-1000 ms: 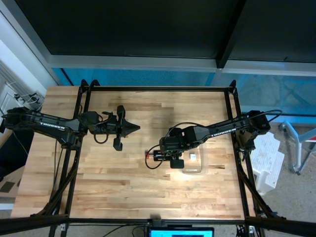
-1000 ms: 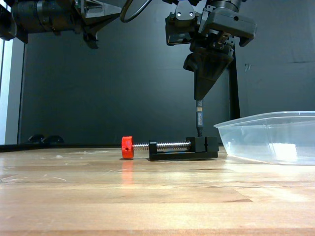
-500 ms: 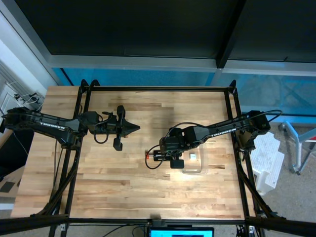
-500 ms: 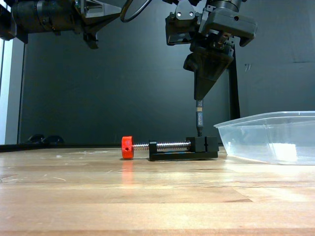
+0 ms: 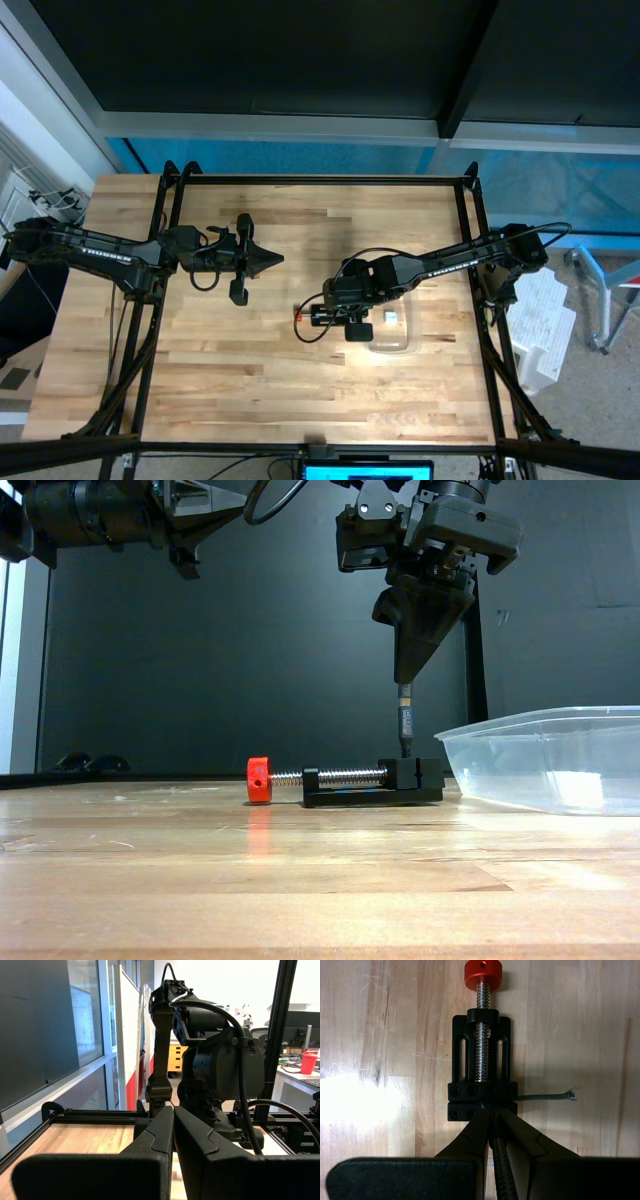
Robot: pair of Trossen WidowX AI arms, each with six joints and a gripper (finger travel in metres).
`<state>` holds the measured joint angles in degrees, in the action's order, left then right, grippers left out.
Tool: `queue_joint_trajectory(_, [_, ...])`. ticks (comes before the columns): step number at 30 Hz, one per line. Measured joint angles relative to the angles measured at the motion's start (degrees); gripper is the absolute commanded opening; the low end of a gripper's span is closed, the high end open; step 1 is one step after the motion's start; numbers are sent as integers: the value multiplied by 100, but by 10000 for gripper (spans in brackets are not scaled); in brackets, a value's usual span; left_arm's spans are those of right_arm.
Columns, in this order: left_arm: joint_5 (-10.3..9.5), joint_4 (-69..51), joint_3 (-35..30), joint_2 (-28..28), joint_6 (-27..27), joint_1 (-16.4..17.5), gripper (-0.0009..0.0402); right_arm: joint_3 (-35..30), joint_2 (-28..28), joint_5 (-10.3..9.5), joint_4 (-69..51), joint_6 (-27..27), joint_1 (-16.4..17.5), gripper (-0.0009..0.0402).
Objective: Pick the usb-c connector and install on the hub
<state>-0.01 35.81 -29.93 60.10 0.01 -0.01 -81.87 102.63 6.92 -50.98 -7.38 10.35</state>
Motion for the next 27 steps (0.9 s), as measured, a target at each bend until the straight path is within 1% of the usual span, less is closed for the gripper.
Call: queue_joint_trajectory(27, [-2,0,-2,0,2,0,0,87,-13,-2,74,9,-2,0])
